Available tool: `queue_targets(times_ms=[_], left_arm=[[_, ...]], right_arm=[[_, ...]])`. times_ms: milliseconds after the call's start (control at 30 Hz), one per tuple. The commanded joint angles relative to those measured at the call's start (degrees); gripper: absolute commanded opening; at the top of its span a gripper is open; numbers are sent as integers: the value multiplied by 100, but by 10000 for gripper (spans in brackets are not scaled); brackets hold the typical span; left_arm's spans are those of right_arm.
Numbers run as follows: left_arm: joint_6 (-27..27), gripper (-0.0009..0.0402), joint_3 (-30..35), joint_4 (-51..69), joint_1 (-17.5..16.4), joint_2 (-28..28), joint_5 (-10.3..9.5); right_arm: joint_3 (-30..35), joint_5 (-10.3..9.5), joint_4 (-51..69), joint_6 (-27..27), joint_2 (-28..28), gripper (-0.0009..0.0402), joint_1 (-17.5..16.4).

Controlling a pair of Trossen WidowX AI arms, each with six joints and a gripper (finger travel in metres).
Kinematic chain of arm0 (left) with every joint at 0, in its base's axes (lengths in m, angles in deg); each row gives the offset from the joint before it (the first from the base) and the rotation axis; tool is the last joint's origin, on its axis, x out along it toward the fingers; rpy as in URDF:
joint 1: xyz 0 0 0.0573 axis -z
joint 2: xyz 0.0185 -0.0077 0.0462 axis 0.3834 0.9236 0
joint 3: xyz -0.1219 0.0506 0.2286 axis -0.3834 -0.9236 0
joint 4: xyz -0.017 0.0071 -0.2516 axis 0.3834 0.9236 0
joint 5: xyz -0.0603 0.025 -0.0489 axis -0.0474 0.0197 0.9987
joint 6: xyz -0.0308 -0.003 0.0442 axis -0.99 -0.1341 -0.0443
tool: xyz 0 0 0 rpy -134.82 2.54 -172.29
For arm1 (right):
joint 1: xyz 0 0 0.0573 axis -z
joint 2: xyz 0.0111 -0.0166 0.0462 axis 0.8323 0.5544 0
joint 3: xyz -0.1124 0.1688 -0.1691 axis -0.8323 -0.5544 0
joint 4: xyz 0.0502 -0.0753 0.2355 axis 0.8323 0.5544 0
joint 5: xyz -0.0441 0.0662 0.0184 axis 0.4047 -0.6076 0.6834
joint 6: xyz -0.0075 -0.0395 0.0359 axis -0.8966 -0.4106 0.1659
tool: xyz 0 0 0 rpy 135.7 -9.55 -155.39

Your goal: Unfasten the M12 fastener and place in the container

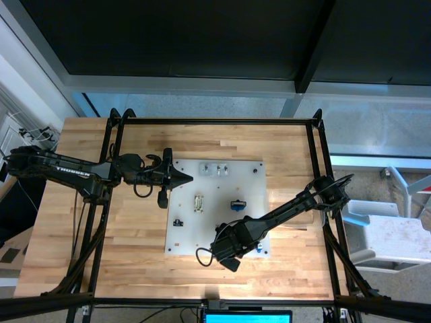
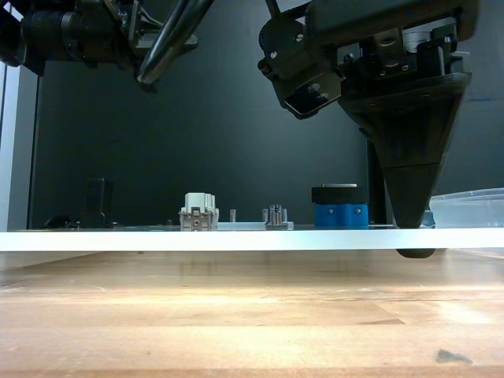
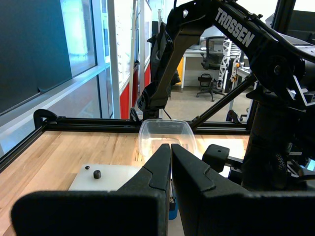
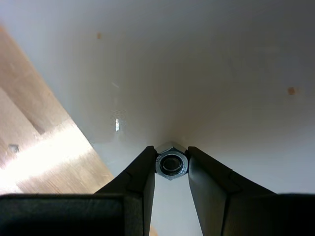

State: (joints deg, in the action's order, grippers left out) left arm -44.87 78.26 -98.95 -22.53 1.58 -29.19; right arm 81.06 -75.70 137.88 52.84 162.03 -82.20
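Down at the near edge of the white board [image 1: 188,232], the right gripper [image 4: 171,152] had its jaws clamped on the silver M12 nut [image 4: 172,164], outside the clear container [image 2: 471,209]. The left gripper [image 3: 171,147] hovered over the board's far-left side, jaws together.

Your small silver hexagonal metal nut [image 4: 172,164], dark in its bore, sits between the fingers of the matte black right gripper [image 4: 172,151] over the plain white flat board [image 4: 221,73]. The left gripper [image 1: 183,178], left of centre in the high view, is black too. The flat wooden table [image 1: 135,269] is pale with plank stripes.
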Motion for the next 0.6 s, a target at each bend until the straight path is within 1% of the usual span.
queue_targets(times_ms=[33,100,167,433,500,600], left_arm=[[0,0,2,-2,0,2,0],[0,0,2,-2,-2,2,0],[0,0,2,-2,0,2,0],[0,0,2,-2,-2,2,0],[0,0,2,0,0,2,0],[0,0,2,-2,0,2,0]], right_arm=[[11,11,-63,-678,2,6,0],[11,11,-72,-1250,-4,1,0],[11,22,-79,-1943,-9,-1,0],[11,22,-76,-5228,-9,0,2],[11,22,-74,-6124,-11,0,2],[11,28,-61,-7291,-24,0,4]])
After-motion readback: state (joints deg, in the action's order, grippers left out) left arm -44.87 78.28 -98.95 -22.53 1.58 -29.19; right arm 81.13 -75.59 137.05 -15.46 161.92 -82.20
